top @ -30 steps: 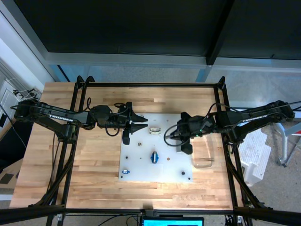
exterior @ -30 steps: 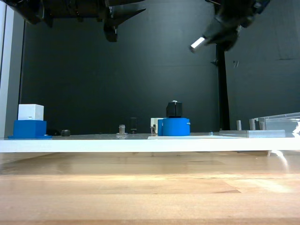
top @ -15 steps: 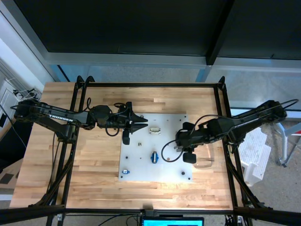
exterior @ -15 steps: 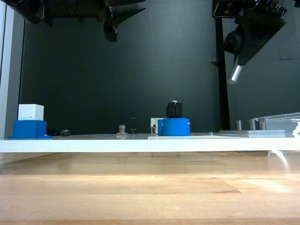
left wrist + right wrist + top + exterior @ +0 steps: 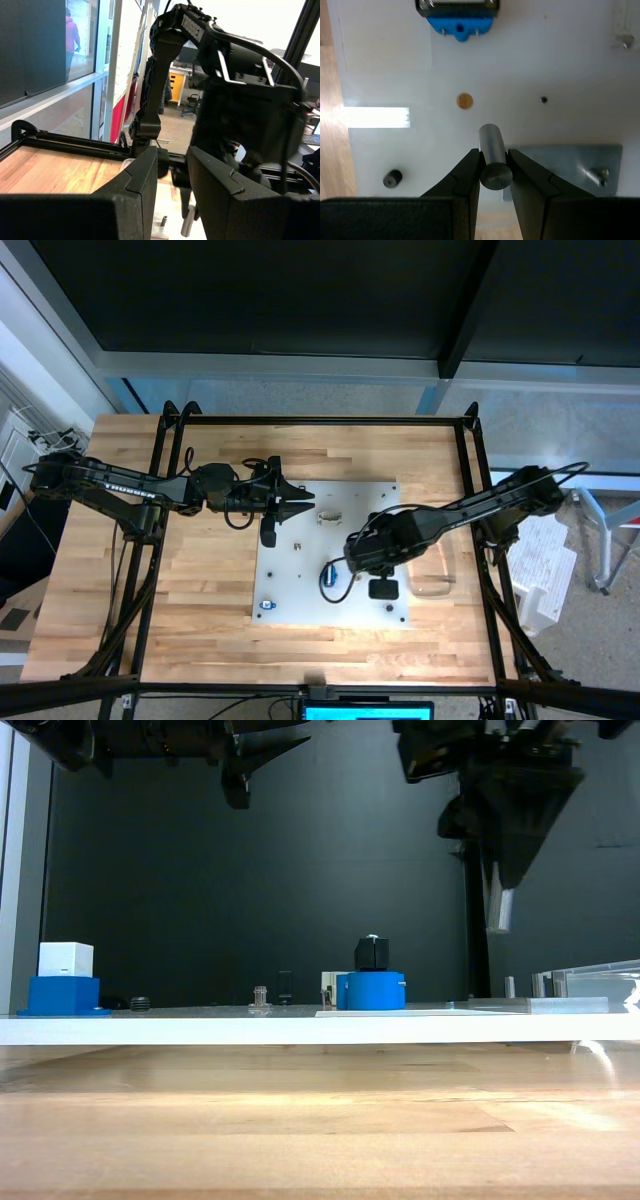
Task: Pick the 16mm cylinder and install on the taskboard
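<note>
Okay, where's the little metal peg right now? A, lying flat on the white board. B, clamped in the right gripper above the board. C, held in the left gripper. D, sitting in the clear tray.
B: the peg is pinched upright in the right gripper, hanging above the white board without touching it; the left gripper hovers open and empty over the board's far left part.

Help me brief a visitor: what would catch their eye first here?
The right gripper stands out, pointing down above the taskboard and clamping a silvery cylinder near a blue connector. The left gripper hangs open, high over the board's far-left corner.
</note>
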Controlling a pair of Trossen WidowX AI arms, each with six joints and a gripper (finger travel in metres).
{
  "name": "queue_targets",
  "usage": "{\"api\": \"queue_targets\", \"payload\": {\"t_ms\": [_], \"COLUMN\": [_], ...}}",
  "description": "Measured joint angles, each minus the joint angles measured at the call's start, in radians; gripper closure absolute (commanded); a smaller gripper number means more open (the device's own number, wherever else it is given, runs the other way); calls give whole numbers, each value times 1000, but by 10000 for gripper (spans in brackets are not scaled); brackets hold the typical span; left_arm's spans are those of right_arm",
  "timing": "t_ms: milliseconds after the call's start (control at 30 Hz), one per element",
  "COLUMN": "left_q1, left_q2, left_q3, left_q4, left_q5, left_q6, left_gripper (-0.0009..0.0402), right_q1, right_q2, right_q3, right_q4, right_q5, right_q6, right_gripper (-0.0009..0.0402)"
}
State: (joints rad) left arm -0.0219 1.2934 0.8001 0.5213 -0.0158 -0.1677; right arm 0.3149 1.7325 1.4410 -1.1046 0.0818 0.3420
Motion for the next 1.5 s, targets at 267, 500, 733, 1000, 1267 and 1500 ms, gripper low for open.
{"api": "queue_targets", "payload": {"t_ms": [267,500,733,1000,1267,1500], "left_q1": [0,0,0,0,0,0], "left_q2": [0,0,0,0,0,0], "left_q3": [0,0,0,1,1,1], "left_q4": [0,0,0,0,0,0], "left_q5": [0,0,0,0,0,0], "left_q6": [0,0,0,0,0,0], "left_gripper": [312,312,312,312,312,312], "right_q1": [2,2,6,8,11,11], "right_q2": [118,183,210,227,228,228], "right_q3": [106,138,140,138,124,102], "right_q4": [-25,-44,-42,-34,-23,8], "right_q5": [-8,-32,-34,-33,-31,-31], "right_q6": [-15,-15,-15,-18,-21,-19], "right_gripper": [389,389,389,389,389,389]}}
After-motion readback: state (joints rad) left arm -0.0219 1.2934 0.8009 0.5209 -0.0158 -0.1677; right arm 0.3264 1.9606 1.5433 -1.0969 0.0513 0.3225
